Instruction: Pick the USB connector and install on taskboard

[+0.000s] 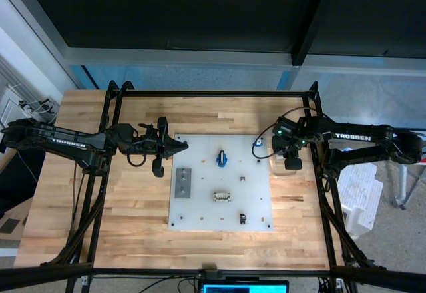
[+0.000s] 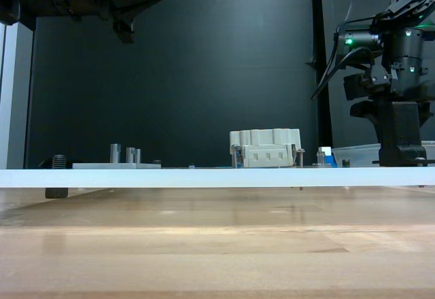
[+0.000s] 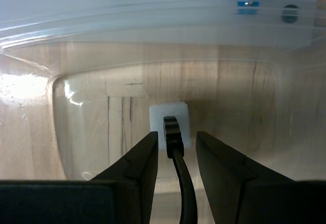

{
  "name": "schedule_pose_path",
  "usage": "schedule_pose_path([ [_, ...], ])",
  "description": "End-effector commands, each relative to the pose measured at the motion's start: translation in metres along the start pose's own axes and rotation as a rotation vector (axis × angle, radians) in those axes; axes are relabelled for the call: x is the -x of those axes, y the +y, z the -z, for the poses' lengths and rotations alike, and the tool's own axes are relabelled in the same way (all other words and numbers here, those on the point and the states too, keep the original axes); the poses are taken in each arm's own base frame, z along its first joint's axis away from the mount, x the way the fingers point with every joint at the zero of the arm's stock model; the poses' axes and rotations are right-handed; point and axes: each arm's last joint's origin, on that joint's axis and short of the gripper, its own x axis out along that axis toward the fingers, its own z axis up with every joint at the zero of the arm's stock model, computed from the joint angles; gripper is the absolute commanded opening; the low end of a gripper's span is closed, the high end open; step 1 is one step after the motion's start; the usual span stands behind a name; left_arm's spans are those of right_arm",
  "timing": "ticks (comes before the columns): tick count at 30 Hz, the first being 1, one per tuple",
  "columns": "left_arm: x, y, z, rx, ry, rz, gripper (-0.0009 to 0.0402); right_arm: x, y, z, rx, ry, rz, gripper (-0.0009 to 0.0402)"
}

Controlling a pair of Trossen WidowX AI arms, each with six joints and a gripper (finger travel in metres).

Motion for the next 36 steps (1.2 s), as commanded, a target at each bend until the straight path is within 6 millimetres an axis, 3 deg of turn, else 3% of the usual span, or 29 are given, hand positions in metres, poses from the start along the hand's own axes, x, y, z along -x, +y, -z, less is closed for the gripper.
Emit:
schedule_pose_path([
  [1,0.0,0.0,0.0,0.0,0.0,0.0,0.0,-0.002,0.001,0.001,0.013,0.003,-0.002,0.0083],
  [13,0.0,0.0,0.0,0.0,0.0,0.0,0.0,-0.001,0.002,0.001,0.019,-0.008,0.0,-0.0003],
  [36,0.0,0.0,0.0,0.0,0.0,0.0,0.0,0.01,0.004,0.006,0.045,-0.048,0.019,0.0],
])
